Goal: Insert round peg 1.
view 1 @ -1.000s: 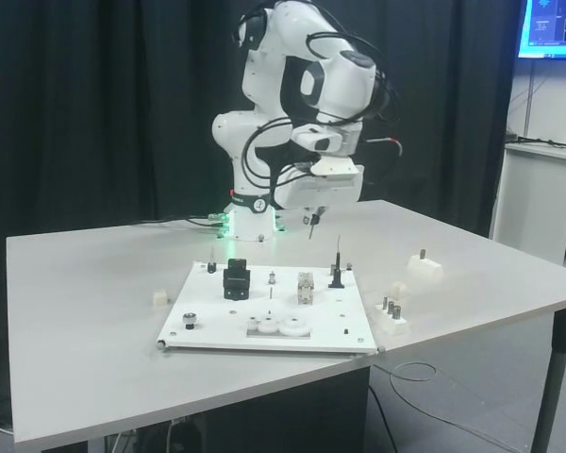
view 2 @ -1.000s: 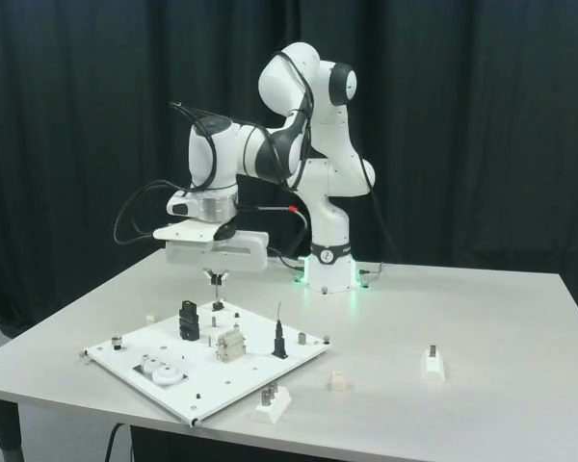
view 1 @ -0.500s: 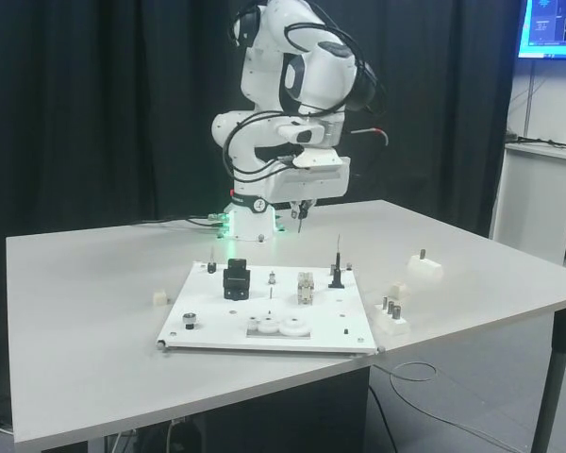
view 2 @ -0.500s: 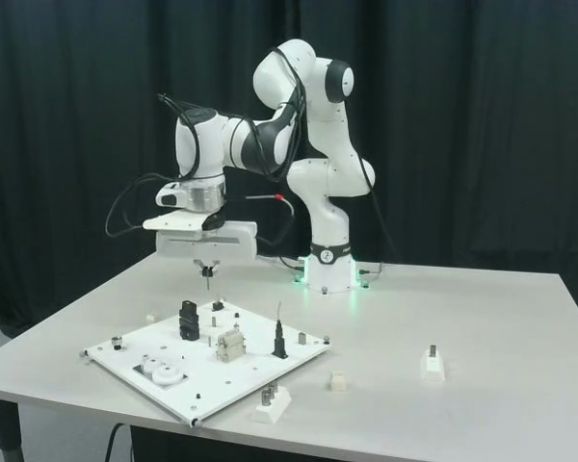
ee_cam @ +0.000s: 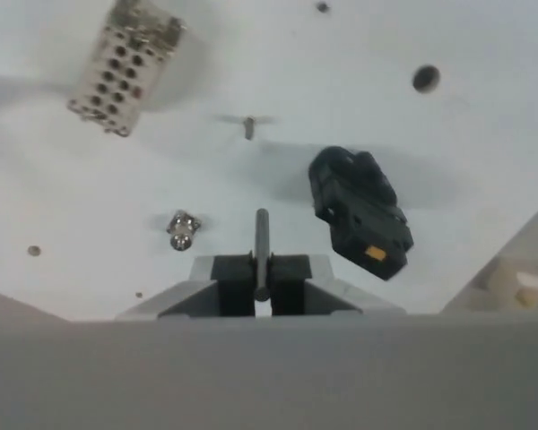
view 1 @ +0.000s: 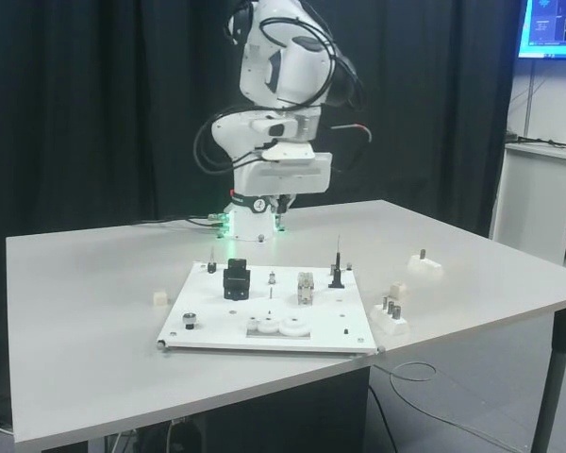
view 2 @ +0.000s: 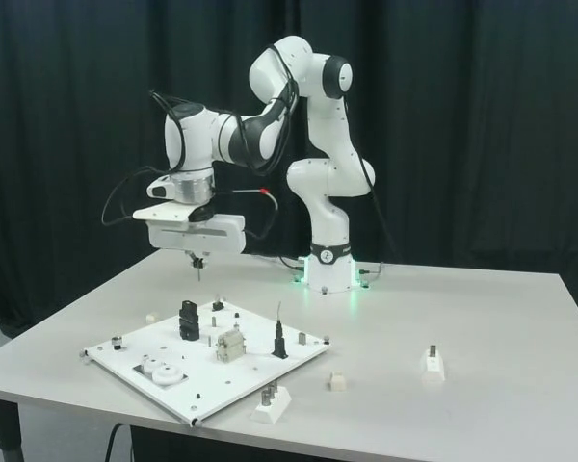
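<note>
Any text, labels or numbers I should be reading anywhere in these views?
None can be read.
Screen at the edge of the first room view: content shows, too small to read.
Board, arm, black connector: no markings visible.

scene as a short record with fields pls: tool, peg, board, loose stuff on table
tool: tool shut on the peg, held high above the board's far side
peg: thin round peg gripped between the fingertips, pointing down, not inserted
board: white board flat on the grey table, carrying a black block, a grey connector, white gears and a black upright post
loose items: white peg holder, small white cube, white block
progress: peg in the air, no hole reached
</note>
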Tool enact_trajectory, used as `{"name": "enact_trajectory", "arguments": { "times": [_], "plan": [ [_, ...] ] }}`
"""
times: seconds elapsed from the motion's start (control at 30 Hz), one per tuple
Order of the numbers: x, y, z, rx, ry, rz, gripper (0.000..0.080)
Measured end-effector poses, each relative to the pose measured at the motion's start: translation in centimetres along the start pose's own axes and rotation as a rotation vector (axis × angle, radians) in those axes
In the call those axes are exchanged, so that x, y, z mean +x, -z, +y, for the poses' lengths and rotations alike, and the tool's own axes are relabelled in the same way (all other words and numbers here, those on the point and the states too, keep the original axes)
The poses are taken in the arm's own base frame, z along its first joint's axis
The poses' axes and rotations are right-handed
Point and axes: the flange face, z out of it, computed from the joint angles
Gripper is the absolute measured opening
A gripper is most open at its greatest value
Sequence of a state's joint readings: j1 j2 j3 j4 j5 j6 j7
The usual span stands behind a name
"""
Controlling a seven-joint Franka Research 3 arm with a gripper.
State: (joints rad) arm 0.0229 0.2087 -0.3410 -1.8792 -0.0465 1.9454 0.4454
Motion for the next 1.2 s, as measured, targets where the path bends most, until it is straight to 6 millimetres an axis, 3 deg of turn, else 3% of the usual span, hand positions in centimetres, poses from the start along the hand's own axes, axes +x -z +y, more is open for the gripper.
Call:
{"name": "enact_trajectory", "arguments": {
  "times": [0.53,1.2],
  "plan": [
    [-1.7,-2.7,4.4,0.081,-0.149,0.029,0.0035],
    [-4.9,-4.1,5.4,0.129,-0.159,0.018,0.0035]
  ]
}}
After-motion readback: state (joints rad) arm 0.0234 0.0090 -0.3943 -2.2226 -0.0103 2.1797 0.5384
